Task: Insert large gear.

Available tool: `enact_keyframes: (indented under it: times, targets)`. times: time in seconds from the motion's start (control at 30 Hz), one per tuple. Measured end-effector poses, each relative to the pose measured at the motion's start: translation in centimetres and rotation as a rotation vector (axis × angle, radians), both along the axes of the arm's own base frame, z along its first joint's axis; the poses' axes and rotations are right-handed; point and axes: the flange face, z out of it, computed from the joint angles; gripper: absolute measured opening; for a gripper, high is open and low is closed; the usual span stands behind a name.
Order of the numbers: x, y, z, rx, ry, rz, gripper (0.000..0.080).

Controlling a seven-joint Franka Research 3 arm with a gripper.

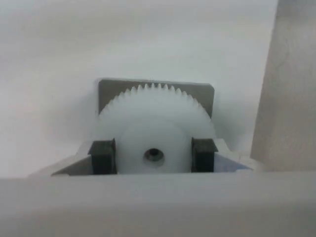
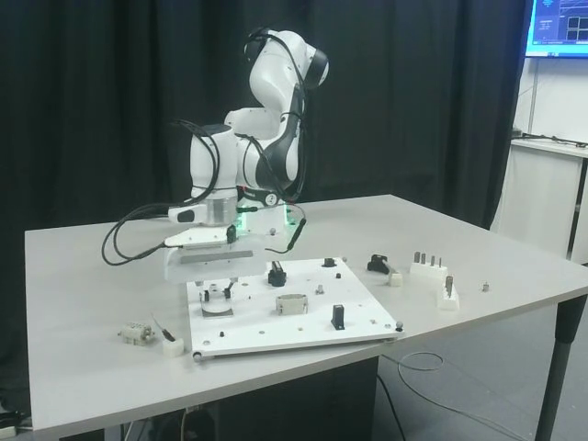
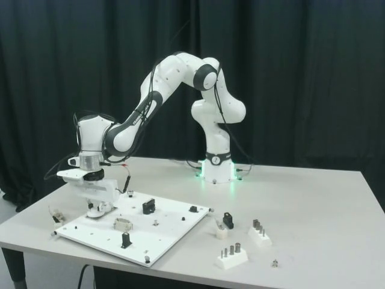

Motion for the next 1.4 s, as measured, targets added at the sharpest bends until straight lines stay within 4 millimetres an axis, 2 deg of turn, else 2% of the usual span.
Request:
enact_keyframes:
  times: [0.33,0.5,0.6,1.13,1.3,1.4]
  targets:
    - [-0.15,-0.02,-0.01,0.015,-0.011,-0.19,0.0326]
    - [-0.14,-0.01,-0.01,0.016,-0.01,-0.209,0.0326]
    - [-0.11,0.02,-0.01,0.011,-0.009,-0.167,0.0326]
    - [-0.08,0.05,-0.02,-0.016,-0.004,0.278,0.0326]
    - [-0.11,0.0,-0.02,-0.015,-0.006,0.264,0.0326]
    - [-0.15,-0.07,-0.01,-0.008,-0.01,0.187,0.0326]
